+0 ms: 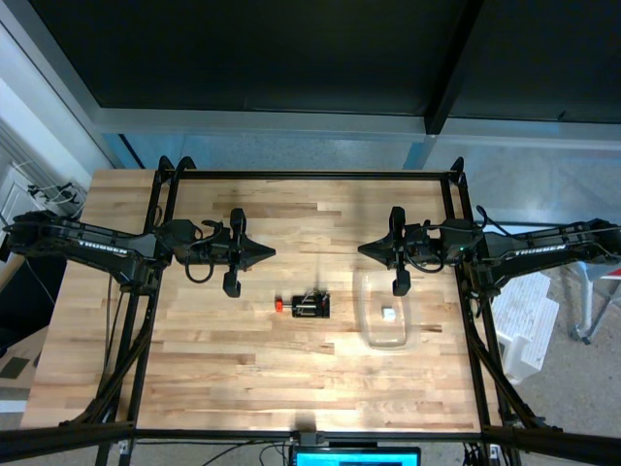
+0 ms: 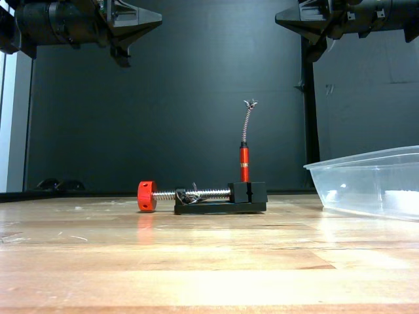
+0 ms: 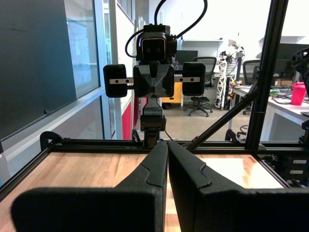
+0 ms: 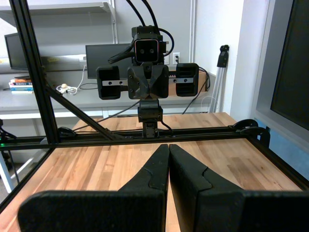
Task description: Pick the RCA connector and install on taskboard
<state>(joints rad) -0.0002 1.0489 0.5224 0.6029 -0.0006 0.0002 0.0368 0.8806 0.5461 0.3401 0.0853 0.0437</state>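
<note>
**Both grippers clenched and held high, taskboard on the wood between them**

Nearest your edge, the table [image 1: 243, 388] is plain wood planks. Further in, you meet the taskboard [image 1: 311, 307], a small black block lying flat, with its red-orange tab [image 1: 279, 305] pointing toward the left arm's side. In the low view, a thin red post [image 2: 243, 163] topped by a spring stands upright on the end of the board away from the tab. The RCA connector is too small to pick out with certainty in any view.

Just to the right of the board, and apart from it, is the clear tray [image 1: 367, 325], with a small white cube [image 1: 388, 314] inside.

Beyond the board, your left gripper [image 1: 271, 252] and right gripper [image 1: 362, 250] point tip to tip with a gap between them. Both hang well above the table. The board lies below and nearer to you than that gap, touched by neither gripper. The right gripper's body hangs over the tray's far end.

Each wrist view shows the fingers pressed together with nothing between them: the left fingers [image 3: 157, 164] and the right fingers [image 4: 157, 166].

Farthest back, the black frame [image 1: 310, 176] runs along the table's far edge.
</note>
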